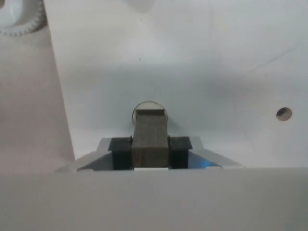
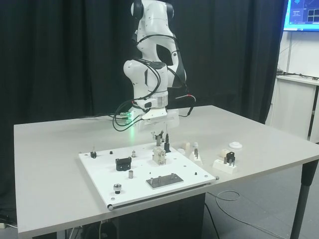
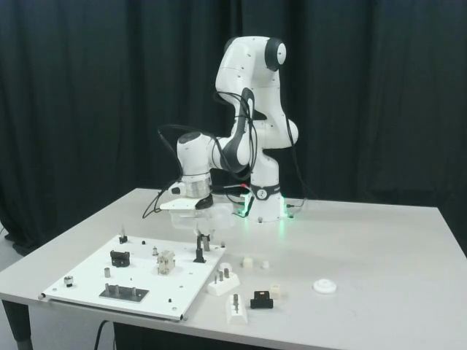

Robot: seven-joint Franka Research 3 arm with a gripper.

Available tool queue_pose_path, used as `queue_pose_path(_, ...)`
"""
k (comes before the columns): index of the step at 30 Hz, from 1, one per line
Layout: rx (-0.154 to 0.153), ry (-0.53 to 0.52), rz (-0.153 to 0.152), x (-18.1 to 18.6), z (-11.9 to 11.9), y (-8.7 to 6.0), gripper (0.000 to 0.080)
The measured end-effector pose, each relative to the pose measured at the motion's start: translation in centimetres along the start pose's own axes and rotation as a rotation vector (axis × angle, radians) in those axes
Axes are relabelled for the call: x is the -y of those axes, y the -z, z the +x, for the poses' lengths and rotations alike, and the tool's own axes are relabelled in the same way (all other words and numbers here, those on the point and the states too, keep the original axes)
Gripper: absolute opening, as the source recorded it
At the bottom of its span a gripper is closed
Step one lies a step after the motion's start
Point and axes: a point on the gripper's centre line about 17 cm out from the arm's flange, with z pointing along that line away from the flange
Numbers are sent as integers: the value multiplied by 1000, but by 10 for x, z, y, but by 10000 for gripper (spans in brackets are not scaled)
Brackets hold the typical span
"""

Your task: Insert square peg 4.

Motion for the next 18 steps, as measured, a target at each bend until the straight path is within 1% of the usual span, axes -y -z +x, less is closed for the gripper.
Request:
queue_pose_path(5, 6, 0, 2, 1, -2, -1, 154)
queue_pose_path(18, 5, -4, 2, 1, -2, -1, 154)
